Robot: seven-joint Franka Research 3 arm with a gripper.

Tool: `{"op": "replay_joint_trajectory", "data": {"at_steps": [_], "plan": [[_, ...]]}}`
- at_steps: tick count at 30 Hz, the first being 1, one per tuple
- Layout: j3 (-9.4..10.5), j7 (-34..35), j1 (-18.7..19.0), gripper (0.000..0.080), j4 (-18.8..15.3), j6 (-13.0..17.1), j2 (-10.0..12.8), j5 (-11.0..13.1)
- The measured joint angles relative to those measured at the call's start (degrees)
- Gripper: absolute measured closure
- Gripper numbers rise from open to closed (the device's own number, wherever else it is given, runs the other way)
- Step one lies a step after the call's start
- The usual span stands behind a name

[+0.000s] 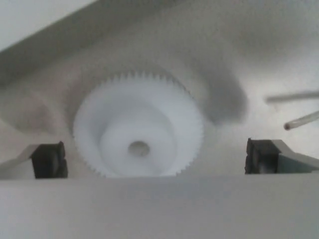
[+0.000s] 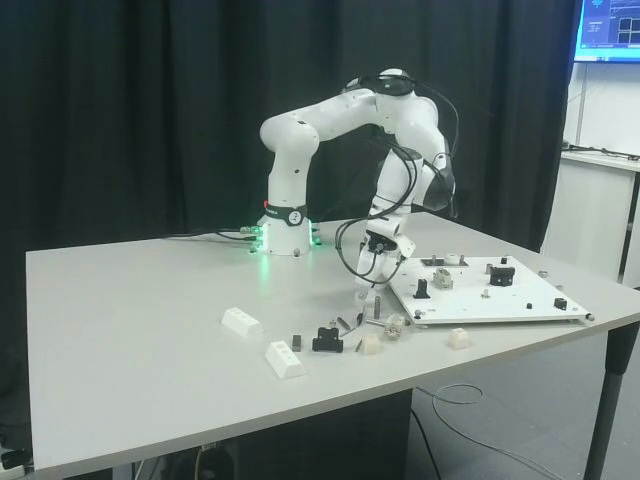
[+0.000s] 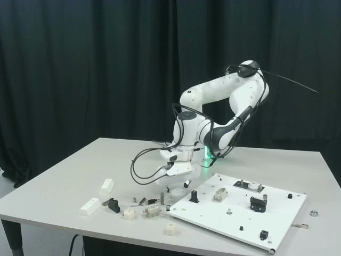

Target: Remove medium gear.

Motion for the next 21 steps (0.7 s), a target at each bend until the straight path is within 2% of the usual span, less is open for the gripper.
{"op": "replay_joint_trajectory", "data": {"at_steps": [9,21], "plan": [[-2.14,0.0,0.83,0.0003,0.01,-1.94,0.0,-1.48],[-3.41,0.11,1.62,0.0003,0.01,-2.56,0.0,-1.92]]}}
